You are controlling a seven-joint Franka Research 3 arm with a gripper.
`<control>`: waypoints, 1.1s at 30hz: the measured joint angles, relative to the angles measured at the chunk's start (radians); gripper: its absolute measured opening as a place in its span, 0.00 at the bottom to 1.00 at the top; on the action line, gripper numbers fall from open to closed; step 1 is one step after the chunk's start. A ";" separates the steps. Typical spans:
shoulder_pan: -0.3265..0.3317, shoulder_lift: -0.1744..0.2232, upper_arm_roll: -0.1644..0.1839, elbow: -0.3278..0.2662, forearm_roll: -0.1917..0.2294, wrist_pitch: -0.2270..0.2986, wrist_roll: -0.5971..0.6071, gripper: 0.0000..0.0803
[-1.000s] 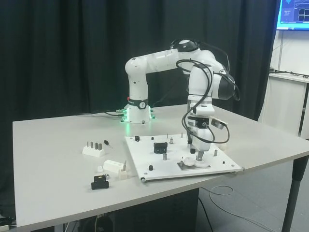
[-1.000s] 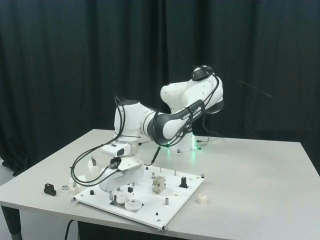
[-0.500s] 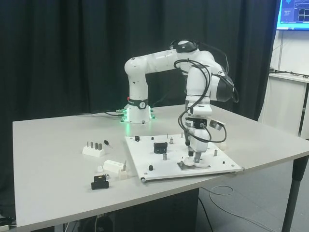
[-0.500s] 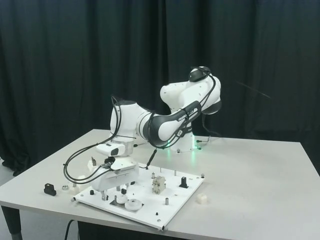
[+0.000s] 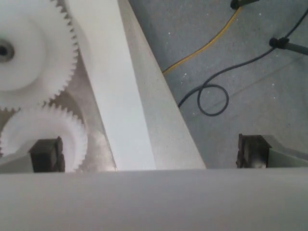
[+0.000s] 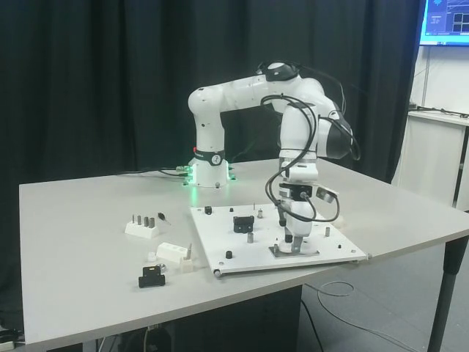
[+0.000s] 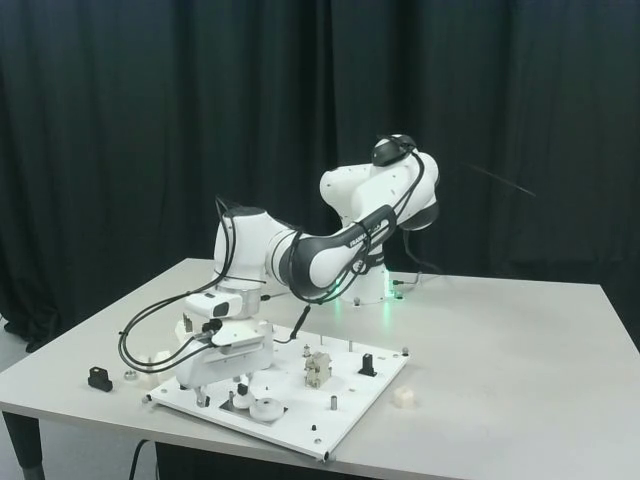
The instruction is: Insert medium gear.
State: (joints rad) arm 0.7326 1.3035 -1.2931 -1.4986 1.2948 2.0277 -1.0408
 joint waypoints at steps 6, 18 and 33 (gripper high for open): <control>-0.006 0.001 0.011 0.000 0.000 0.001 0.000 1.00; -0.007 0.000 0.011 0.007 0.000 0.001 0.000 1.00; 0.022 -0.002 -0.041 0.012 -0.056 -0.092 0.001 1.00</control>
State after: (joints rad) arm 0.7547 1.3011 -1.3343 -1.4869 1.2392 1.9355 -1.0397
